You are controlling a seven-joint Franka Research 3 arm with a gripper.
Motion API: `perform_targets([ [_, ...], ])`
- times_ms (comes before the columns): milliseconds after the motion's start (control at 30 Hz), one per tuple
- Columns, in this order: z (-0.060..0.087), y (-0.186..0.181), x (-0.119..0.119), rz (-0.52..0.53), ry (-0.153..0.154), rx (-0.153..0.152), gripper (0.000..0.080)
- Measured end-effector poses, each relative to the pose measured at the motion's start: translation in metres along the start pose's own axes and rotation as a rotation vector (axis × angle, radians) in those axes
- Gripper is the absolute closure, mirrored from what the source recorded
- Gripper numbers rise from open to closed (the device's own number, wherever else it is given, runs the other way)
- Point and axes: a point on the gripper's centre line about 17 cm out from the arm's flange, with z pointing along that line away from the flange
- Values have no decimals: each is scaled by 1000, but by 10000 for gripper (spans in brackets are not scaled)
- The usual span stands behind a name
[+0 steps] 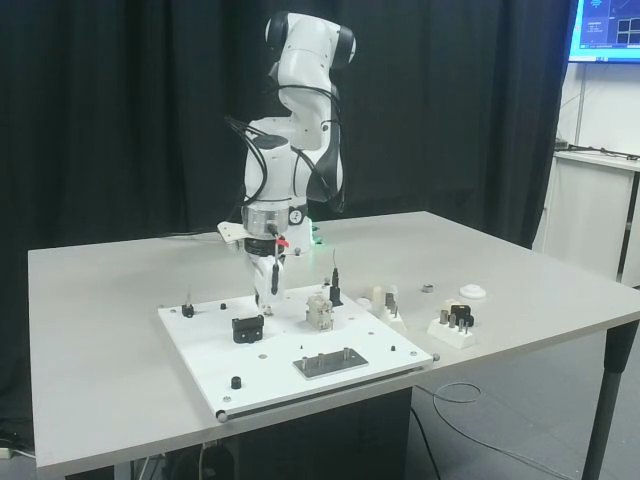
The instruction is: Insert BNC.
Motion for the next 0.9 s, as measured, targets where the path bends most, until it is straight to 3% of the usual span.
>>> perform_targets([
  [900, 0, -4, -2, -13, 8, 3, 677],
])
